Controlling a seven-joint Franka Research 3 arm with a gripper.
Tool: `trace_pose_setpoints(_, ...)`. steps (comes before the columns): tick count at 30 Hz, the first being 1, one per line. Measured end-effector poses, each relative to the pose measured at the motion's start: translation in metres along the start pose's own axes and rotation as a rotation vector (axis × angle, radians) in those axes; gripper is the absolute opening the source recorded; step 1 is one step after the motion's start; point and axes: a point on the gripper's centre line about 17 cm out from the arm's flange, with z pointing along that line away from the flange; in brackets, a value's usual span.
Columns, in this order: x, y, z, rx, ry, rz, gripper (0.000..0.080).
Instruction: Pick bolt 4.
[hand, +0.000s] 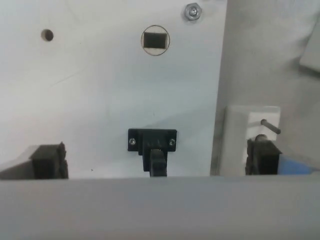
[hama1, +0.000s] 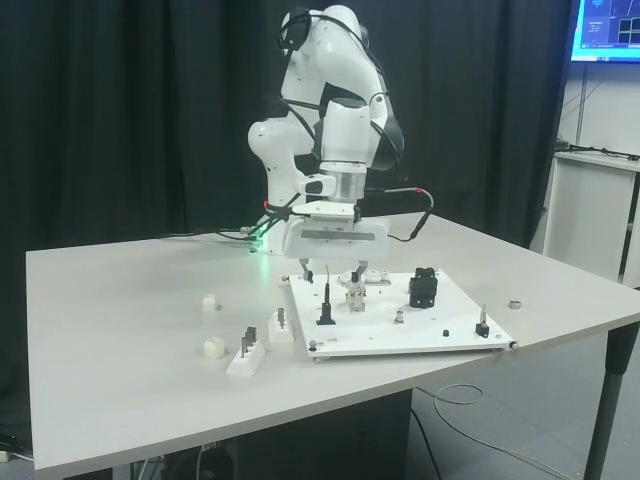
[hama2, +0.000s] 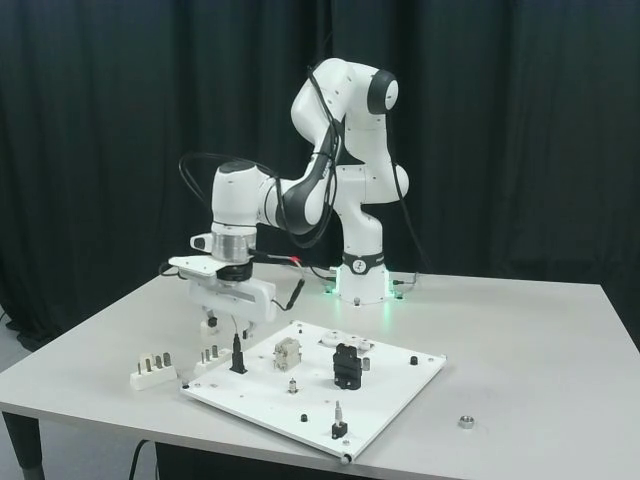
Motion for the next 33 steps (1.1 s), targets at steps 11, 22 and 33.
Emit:
trace_pose_setpoints(11,0.003,0.002,-0.007,0.004,-0.010,0.005,0.0800)
trace_pose_setpoints(22,0.007,0.007,-0.009,0.004,-0.005,0.014,0.0800)
trace_pose_setpoints(33,0.009,0.017,-0.014,0.010,0.001,0.044,0.0800)
